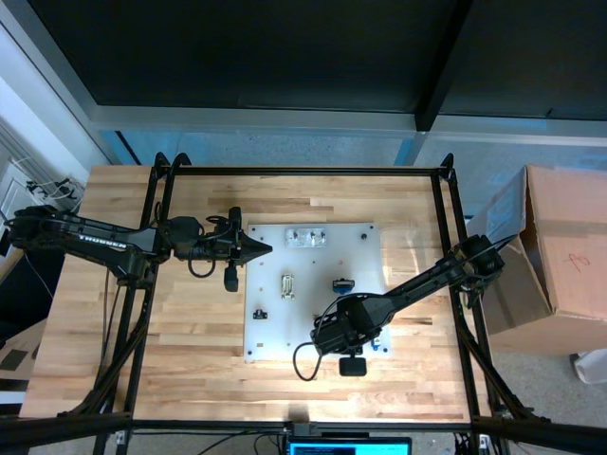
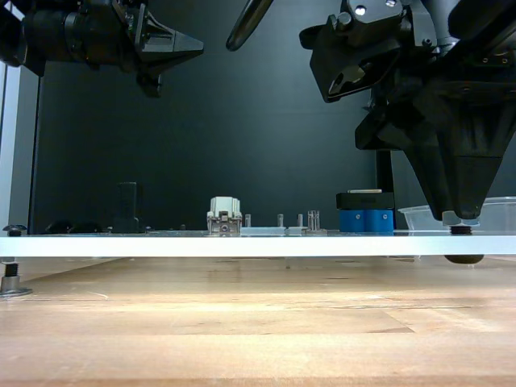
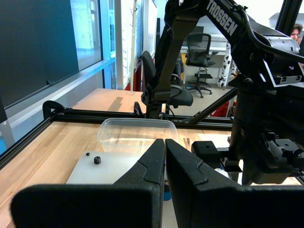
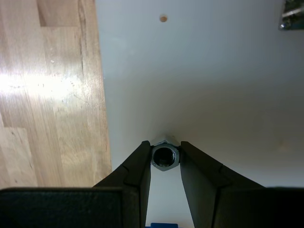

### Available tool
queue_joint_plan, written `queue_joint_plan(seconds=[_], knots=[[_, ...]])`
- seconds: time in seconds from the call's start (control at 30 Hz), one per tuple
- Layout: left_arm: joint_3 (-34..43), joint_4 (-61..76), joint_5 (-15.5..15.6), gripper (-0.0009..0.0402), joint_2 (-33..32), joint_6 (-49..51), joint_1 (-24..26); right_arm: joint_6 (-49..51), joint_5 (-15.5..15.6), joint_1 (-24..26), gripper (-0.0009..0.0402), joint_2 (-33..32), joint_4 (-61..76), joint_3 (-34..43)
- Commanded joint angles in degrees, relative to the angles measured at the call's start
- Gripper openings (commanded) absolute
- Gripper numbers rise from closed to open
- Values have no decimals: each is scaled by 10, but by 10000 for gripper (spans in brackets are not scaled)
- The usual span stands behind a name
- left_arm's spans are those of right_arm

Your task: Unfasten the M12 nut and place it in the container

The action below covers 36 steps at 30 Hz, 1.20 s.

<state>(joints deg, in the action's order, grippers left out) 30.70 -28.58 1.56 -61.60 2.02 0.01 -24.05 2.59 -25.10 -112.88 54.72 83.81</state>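
The small silver hexagonal nut (image 4: 165, 156) is clenched between the tapered black fingers (image 4: 137, 166) of the right end effector (image 4: 165, 148). It is held low against the smooth white board (image 4: 213, 85), close to the board's near right edge. Its bore is filled with black, and it is seen on its stud. A clear, thin-walled plastic container (image 2: 419, 216) is seen just behind. The left end effector (image 3: 165, 156) is held high above the board's left edge, its wedge-shaped fingers pressed together on nothing. The board is carried by a planked wooden tabletop (image 1: 190, 332).
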Motion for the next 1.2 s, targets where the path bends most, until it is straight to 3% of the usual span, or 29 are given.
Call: queue_joint_plan(seconds=[0.03, 0.37, 0.7, 0.87, 1.07, 1.2], knots=[[0, 0, 0, 0, 0, 0, 0, 27, 0, 0, 21, -1, 0, 0], [0, 0, 0, 0, 0, 0, 0, 33, 0, 0, 35, 0, 0, 0], [0, 0, 0, 0, 0, 0, 0, 34, 0, -1, 145, 1, -1, 0], [0, 0, 0, 0, 0, 0, 0, 34, 0, 0, 179, 14, 0, 0], [0, 0, 0, 0, 0, 0, 0, 31, 0, 0, 184, 40, 18, 0], [0, 0, 0, 0, 0, 0, 0, 3, 7, -2, 164, 60, 22, 0]])
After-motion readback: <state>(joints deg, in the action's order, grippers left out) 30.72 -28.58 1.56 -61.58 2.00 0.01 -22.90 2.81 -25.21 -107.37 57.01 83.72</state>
